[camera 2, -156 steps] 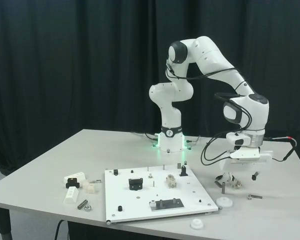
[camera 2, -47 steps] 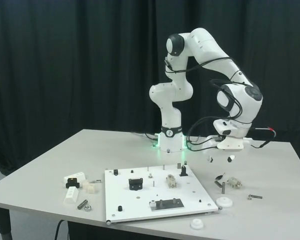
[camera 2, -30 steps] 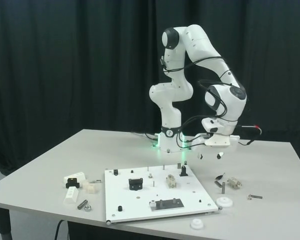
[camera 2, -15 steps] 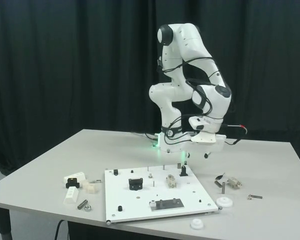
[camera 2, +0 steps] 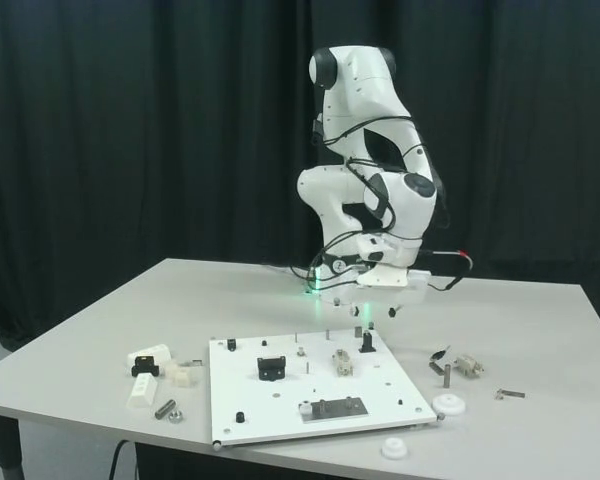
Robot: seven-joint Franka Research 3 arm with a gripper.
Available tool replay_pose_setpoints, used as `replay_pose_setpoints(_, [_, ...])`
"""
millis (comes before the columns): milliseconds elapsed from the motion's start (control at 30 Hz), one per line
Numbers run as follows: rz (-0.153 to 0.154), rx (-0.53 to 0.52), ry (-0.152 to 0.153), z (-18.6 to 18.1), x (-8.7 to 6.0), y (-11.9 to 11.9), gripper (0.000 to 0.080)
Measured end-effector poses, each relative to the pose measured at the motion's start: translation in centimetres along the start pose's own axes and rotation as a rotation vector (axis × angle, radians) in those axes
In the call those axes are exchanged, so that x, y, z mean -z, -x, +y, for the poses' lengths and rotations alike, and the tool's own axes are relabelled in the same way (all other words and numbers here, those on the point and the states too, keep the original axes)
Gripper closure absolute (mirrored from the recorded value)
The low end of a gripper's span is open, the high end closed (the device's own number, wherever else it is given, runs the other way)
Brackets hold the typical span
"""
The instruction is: Remove square peg 4.
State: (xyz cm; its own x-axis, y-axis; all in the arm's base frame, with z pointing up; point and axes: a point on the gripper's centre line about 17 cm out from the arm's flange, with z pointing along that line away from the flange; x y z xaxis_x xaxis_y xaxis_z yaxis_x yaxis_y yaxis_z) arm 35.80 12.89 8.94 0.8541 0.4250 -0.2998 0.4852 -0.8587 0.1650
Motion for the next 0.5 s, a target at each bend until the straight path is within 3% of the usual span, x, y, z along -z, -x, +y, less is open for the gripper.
replay_pose_setpoints(267, [-0.028, 0.01, -0.021, 1.5, -1.3, 1.1, 0.0003])
replay_pose_setpoints(500, [-0.049, 0.017, -0.064, 2.1, -2.4, 1.8, 0.0003])
